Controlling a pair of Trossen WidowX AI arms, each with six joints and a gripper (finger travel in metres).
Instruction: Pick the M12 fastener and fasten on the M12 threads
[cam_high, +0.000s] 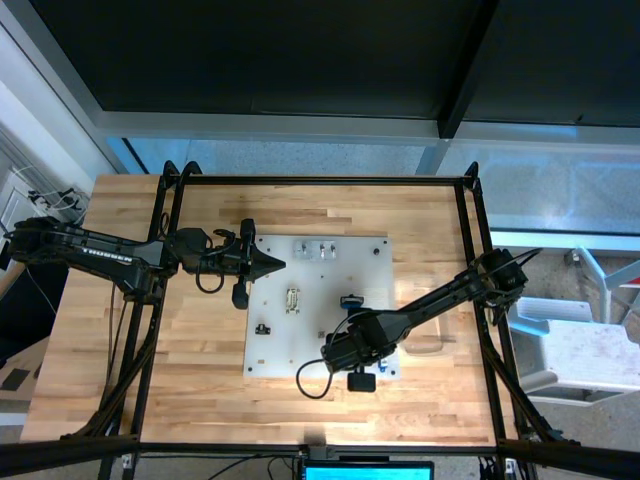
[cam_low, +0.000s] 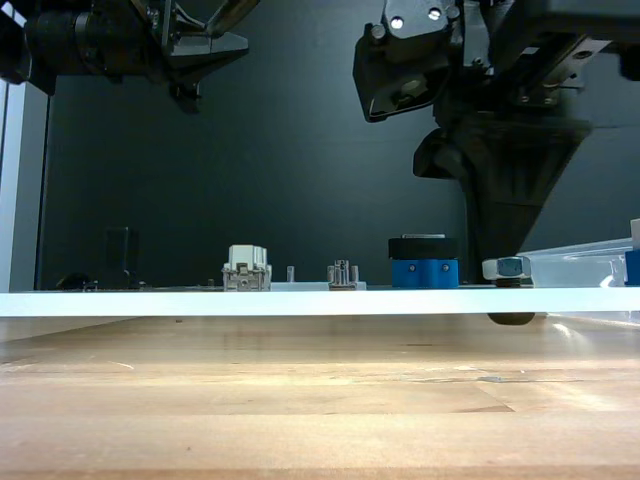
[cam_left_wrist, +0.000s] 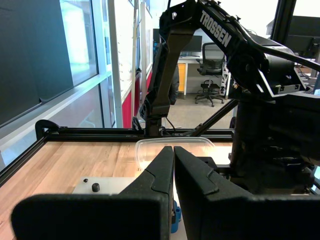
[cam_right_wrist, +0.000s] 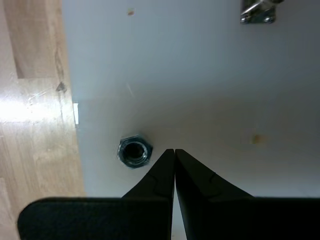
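**A:** Two end effectors show in our views. What is the right end effector doing?

**B:** We see it pointing down at the white board, its fingers pressed together and gripping nothing.

**A:** And the nut?

**B:** We find it just beside those fingertips, not touching them, near the board's edge next to the desk. In the low view we see it sitting on top of the short dark stud.

**A:** The left end effector?

**B:** We see it closed too and empty, held high over the board's far left side, well apart from the nut.
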